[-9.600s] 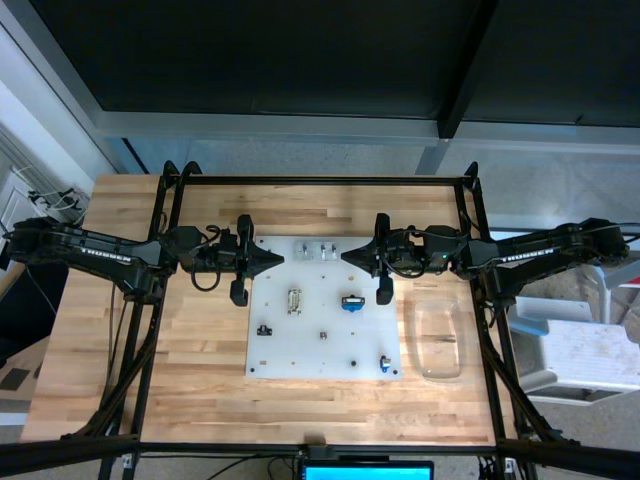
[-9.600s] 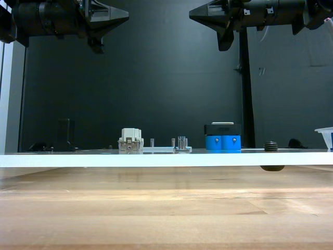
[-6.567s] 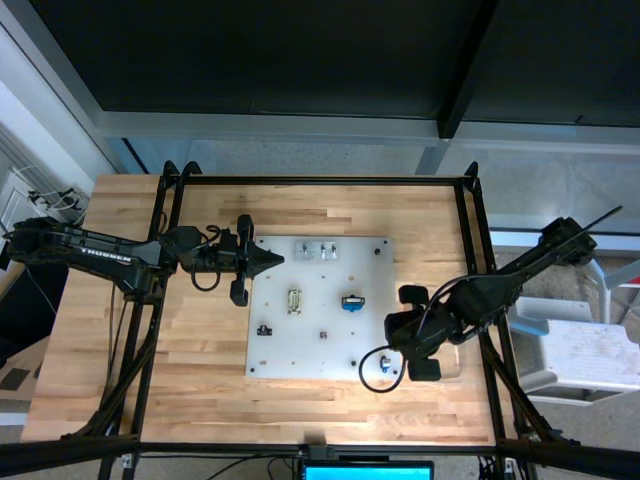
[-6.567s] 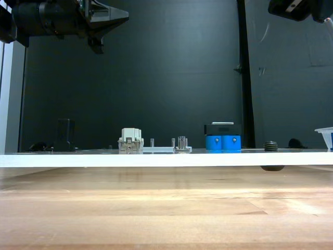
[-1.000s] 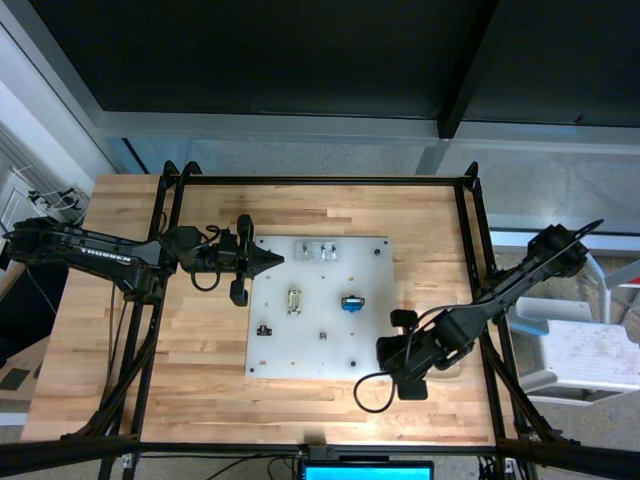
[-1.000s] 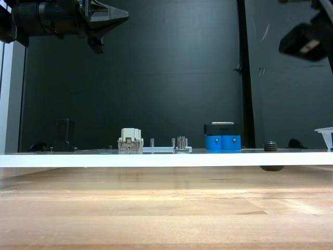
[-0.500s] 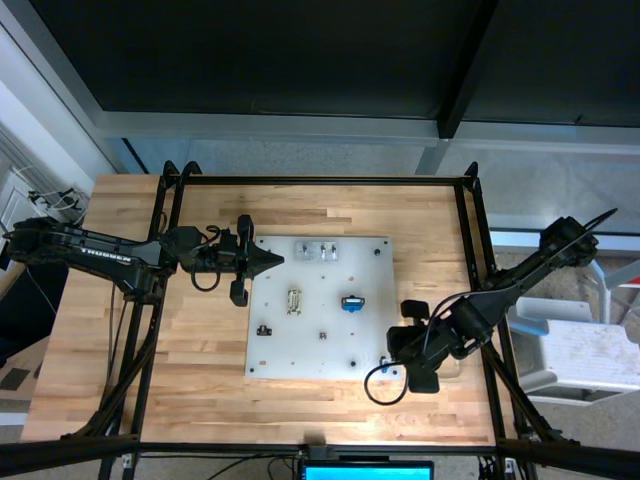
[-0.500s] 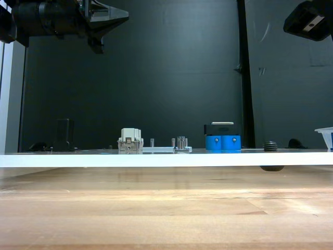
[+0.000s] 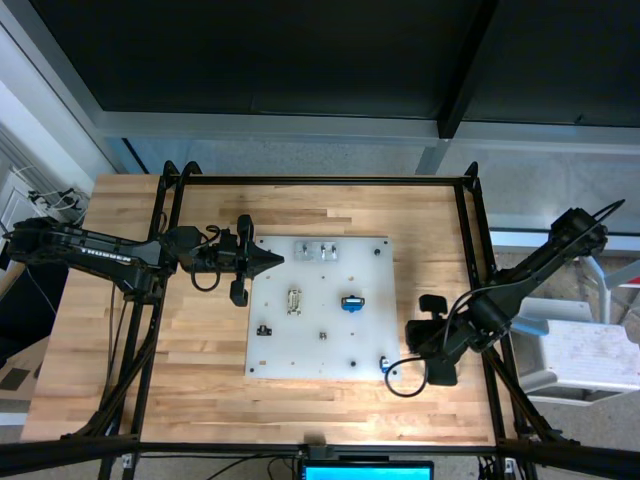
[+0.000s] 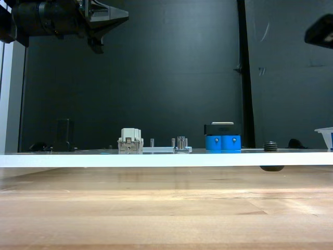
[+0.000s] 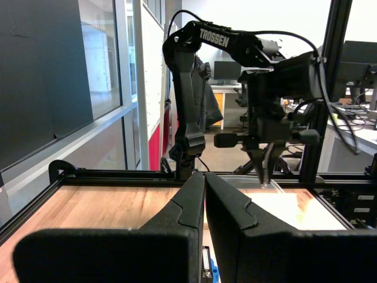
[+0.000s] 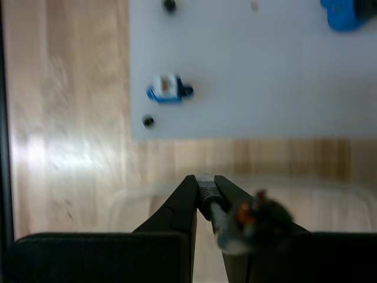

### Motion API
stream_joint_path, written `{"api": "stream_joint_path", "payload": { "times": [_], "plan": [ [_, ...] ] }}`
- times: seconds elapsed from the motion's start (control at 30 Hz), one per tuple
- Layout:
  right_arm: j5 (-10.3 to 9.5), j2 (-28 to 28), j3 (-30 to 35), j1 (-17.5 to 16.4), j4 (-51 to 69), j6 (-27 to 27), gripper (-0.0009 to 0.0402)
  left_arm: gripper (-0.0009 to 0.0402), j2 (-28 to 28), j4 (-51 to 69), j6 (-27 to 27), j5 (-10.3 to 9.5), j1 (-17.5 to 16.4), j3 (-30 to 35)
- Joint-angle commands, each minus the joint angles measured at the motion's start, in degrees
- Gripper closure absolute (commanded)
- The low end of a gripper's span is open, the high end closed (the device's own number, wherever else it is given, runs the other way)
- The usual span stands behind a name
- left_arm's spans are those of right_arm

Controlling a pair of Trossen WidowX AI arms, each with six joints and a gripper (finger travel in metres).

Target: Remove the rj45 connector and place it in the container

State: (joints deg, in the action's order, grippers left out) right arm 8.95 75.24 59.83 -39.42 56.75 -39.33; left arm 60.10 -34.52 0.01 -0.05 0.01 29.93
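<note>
Grey rj45 connector is clamped in the right end effector over the clear plastic container; only release remains. Left end effector, pinched together, hangs well apart.

Blk left gripper, right gripper, TROSSEN-marked arms

TROSSEN, white capitals (small, just legible), on left arm link, left of white board; left gripper over board's left edge, jaws closed. Same word on right arm; right gripper just right of board, jaws pinching rj45 connector.
</note>
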Motion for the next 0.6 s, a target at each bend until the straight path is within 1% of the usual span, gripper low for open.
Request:
{"api": "stream_joint_path", "payload": {
  "times": [0.03,0.13,0.23,0.37,0.47,0.53,0.6],
  "plan": [
    [-0.33,-2.78,-3.15,-1.16,0.9,-1.7,0.0393,0.0392,0.0,0.0,0.0,0.02,-0.02,0.02],
    [-1.88,-5.77,-6.62,-1.7,1.05,-3.04,0.0393,0.0392,0.02,0.0,0.0,0.02,0.0,0.02],
    [-2.91,-8.59,-9.86,-1.95,1.2,-3.98,0.0393,0.0392,0.02,0.0,0.0,0.02,0.0,0.02],
    [-3.06,-12.13,-13.16,-2.08,1.55,-4.79,0.0393,0.0392,0.0,0.0,0.0,0.02,0.0,0.02],
    [-3.1,-13.44,-14.19,-2.1,2.95,-4.76,0.0392,0.0392,0.02,0.0,0.0,0.02,-0.02,0.02],
    [-3.13,-13.53,-14.29,-2.12,3.3,-4.76,0.0384,0.0392,0.02,0.0,0.0,0.02,0.0,0.02],
    [-3.08,-13.49,-14.29,-2.12,3.32,-4.79,0.0367,0.0392,0.02,0.0,0.0,0.02,-0.02,0.02]
  ]
}}
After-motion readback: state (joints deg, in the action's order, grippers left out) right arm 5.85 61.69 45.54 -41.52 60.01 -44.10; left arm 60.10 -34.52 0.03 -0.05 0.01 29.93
